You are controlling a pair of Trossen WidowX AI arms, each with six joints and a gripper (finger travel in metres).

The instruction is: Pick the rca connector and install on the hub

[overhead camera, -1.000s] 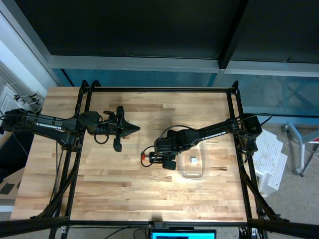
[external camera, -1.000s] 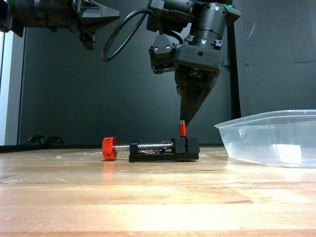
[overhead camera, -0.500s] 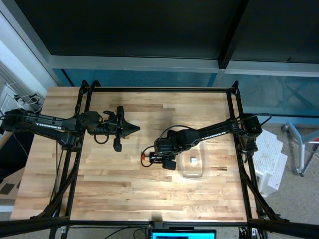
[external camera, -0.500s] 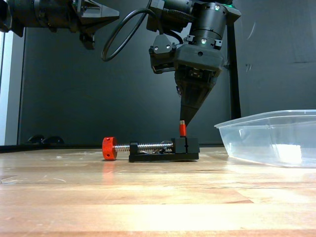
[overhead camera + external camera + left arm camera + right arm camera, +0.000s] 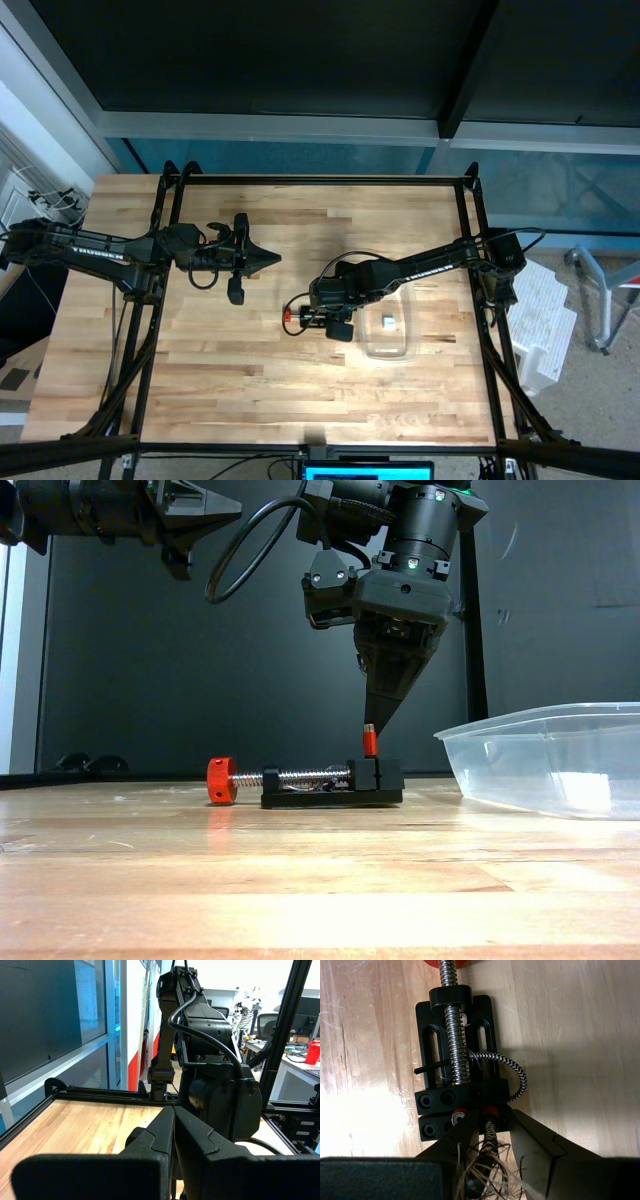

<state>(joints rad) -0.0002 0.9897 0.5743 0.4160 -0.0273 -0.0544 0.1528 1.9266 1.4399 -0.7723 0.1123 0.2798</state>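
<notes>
The hub [image 5: 330,785] is a small black block with a spring screw and a red knob [image 5: 220,780], lying on the wooden table left of the tray; it also shows as the hub [image 5: 462,1050]. The rca connector [image 5: 369,742], red-collared, stands upright on the hub's right end, seated at a socket as the rca connector [image 5: 490,1110] with a braided lead. My right gripper [image 5: 368,724] points straight down onto it, fingers [image 5: 530,1135] shut on the plug. My left gripper [image 5: 270,259] hovers high at the left, shut and empty, also seen as the left gripper [image 5: 173,1125].
A clear plastic tray [image 5: 560,760] stands just right of the hub, with a tiny white piece [image 5: 387,321] inside the tray [image 5: 400,345]. A black frame rail [image 5: 160,300] runs along the table's sides. The left arm hangs above the table's left half.
</notes>
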